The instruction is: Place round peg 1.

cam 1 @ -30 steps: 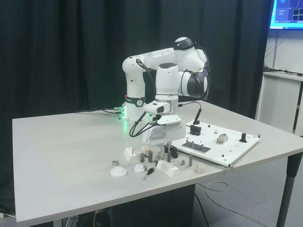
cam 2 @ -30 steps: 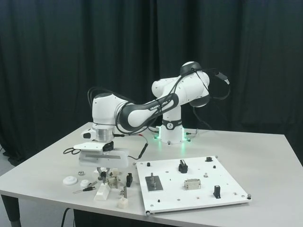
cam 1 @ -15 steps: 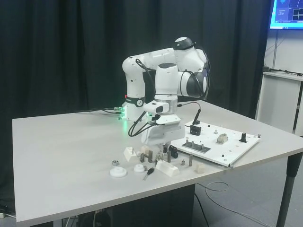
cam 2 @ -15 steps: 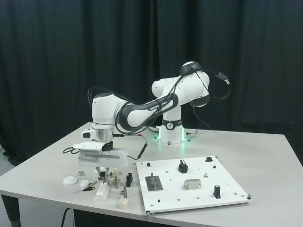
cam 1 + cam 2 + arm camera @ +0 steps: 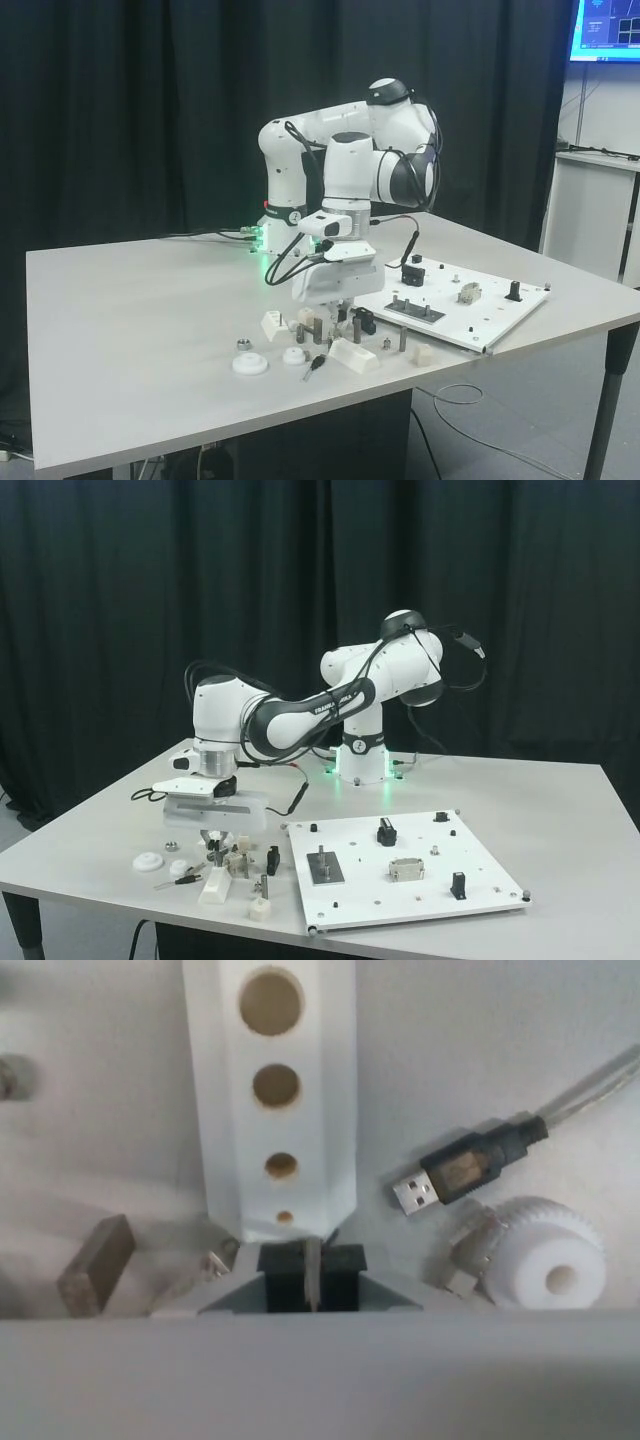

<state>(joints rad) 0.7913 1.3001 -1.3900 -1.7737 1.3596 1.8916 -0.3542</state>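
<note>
My end effector [image 5: 333, 312] has lifted and swung slightly back off the parts on the worktop [image 5: 140, 310]. Fingers nearly together, pinching a thin round peg [image 5: 311, 1270] above the white holed block [image 5: 280, 1100].

A white block [image 5: 280, 1100] with four round holes of shrinking size stretches away just beyond the gripper [image 5: 311, 1278], whose black fingertips meet on a thin pin [image 5: 311, 1272]. A USB plug [image 5: 452, 1174] and a white gear [image 5: 540, 1268] lie off to one side, a grey bar [image 5: 96, 1264] to the other.

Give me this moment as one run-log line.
gripper: over loose parts, holding thin peg | white block with holes: beneath | board: peg not placed
</note>
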